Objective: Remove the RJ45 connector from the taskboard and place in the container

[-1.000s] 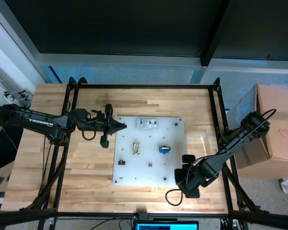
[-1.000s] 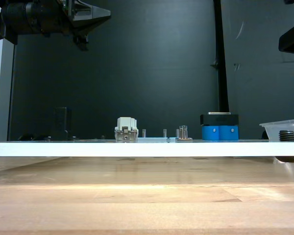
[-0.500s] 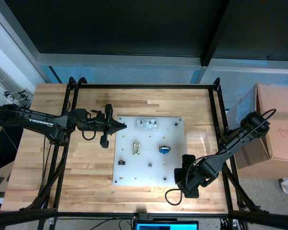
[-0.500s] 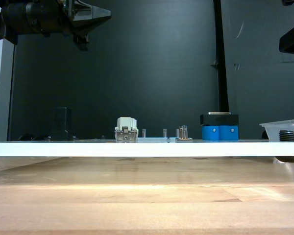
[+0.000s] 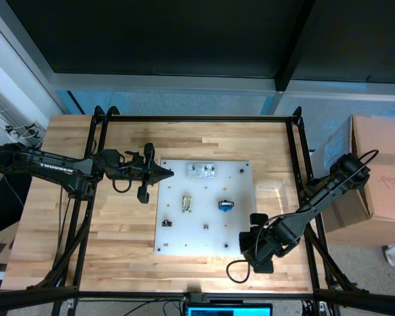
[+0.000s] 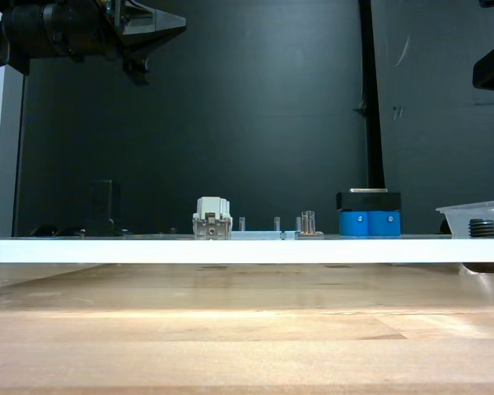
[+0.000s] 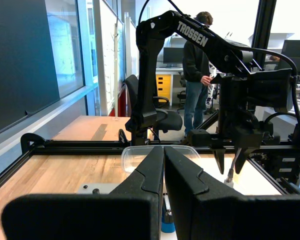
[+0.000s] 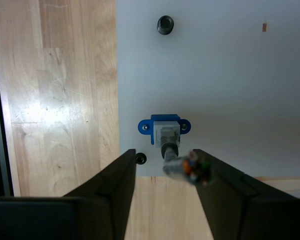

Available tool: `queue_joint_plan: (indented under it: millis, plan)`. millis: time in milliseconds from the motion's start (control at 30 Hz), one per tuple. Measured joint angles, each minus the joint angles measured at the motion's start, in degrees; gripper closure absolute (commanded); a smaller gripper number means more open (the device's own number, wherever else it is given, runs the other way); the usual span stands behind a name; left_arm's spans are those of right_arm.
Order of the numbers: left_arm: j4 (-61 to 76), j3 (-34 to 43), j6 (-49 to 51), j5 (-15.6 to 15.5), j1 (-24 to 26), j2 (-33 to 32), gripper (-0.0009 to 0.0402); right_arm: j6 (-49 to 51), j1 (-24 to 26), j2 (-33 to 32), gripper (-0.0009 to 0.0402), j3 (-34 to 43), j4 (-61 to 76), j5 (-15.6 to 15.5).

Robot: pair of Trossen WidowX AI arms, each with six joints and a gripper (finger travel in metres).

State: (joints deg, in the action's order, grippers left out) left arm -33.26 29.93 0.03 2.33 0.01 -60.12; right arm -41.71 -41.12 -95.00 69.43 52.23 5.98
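Observation:
The RJ45 connector (image 8: 165, 134) sits in its blue mount (image 8: 146, 126) on the white taskboard (image 8: 240, 75), with a short cable stub (image 8: 186, 167) sticking out of it. The same blue mount (image 5: 225, 205) shows in the high view and, as the blue mount (image 6: 369, 222), in the low view. My right gripper (image 8: 165, 153) hovers open high above the connector, one finger on each side of it and not touching it. My left gripper (image 5: 166, 173) is shut and empty, raised over the board's left edge. It appears as the left gripper (image 6: 174, 27) in the low view.
A clear container (image 5: 274, 191) stands beside the board's right edge. On the board are a white plug (image 6: 212, 220), a small metal post (image 6: 307, 222) and silver fittings (image 5: 202, 170). A black bolt (image 8: 165, 24) sits near the mount. A black frame (image 5: 197, 119) rings the table.
Almost nothing: in the low view my right gripper has drifted slightly to the right. The connector stays in its mount and the left arm is still.

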Motion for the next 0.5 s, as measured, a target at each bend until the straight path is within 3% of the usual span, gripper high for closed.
queue_joint_plan:
  millis: [267, 500]
  plan:
    - [-0.02, 0.0, -0.02, 0.0, 0.0, 0.02, 0.0393, 0.04, 0.0, 0.39, 0.0395, 0.15, 0.48, -1.03]
    - [0.0, 0.02, 0.0, -0.02, 0.0, 0.0, 0.0393, 0.17, -0.02, 1.7, 0.0396, 3.06, 3.1, -1.68]
